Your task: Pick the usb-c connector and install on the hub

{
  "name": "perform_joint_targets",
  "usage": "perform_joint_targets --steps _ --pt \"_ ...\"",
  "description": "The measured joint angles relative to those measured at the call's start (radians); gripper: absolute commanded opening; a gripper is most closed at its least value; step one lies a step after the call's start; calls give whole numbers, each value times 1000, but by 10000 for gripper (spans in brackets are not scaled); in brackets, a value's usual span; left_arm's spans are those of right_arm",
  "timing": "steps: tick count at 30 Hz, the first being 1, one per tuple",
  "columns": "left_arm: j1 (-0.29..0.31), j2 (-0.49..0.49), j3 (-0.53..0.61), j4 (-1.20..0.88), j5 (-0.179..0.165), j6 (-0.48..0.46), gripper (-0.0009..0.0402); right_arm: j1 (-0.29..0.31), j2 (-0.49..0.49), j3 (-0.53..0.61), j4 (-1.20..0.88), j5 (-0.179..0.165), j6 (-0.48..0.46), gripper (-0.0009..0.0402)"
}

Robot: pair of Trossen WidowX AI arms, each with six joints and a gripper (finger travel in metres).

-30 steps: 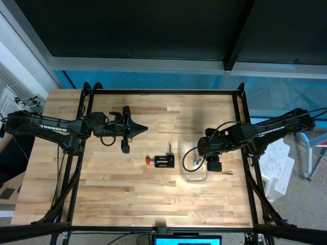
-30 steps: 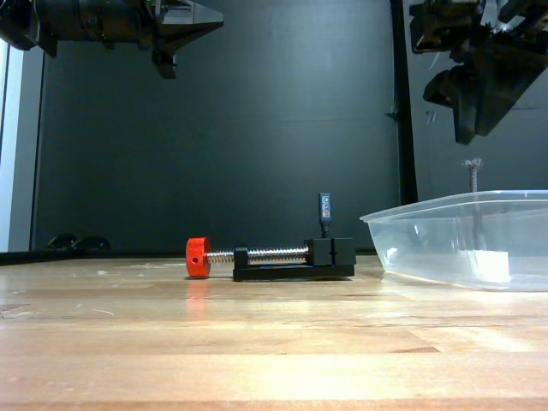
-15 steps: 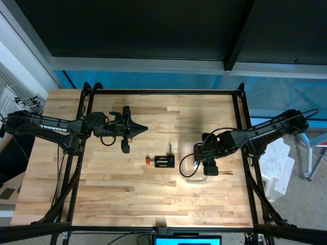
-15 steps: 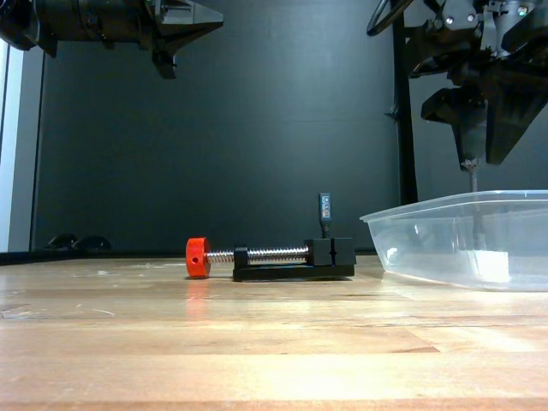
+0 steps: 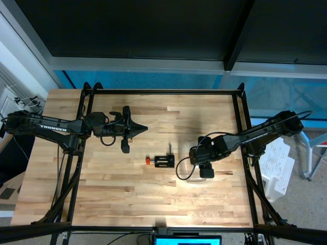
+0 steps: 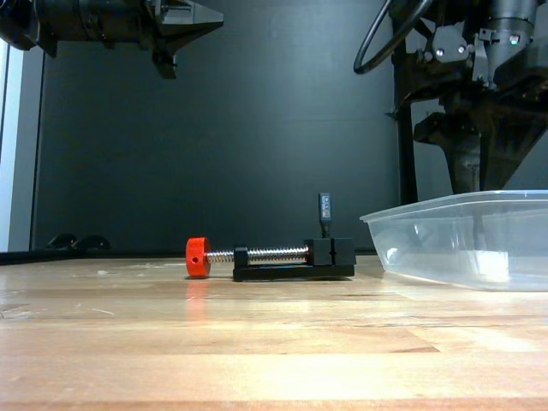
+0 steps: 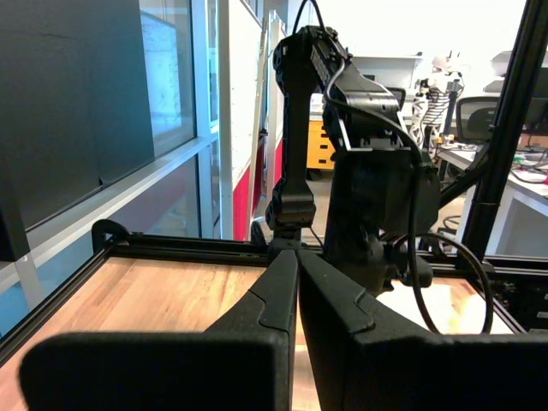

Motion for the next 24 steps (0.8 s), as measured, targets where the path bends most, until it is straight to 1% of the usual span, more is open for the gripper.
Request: perform_joint_targets --steps 10,17,24 --pt "0 0 0 0 0 0 0 9 45 -17 43 -3 -4 175" --pt "0 0 0 0 0 0 0 17 70 -23 66 -9 -8 157" --pt "0 0 0 -1 0 0 0 20 73 -32 76 -9 -8 135"
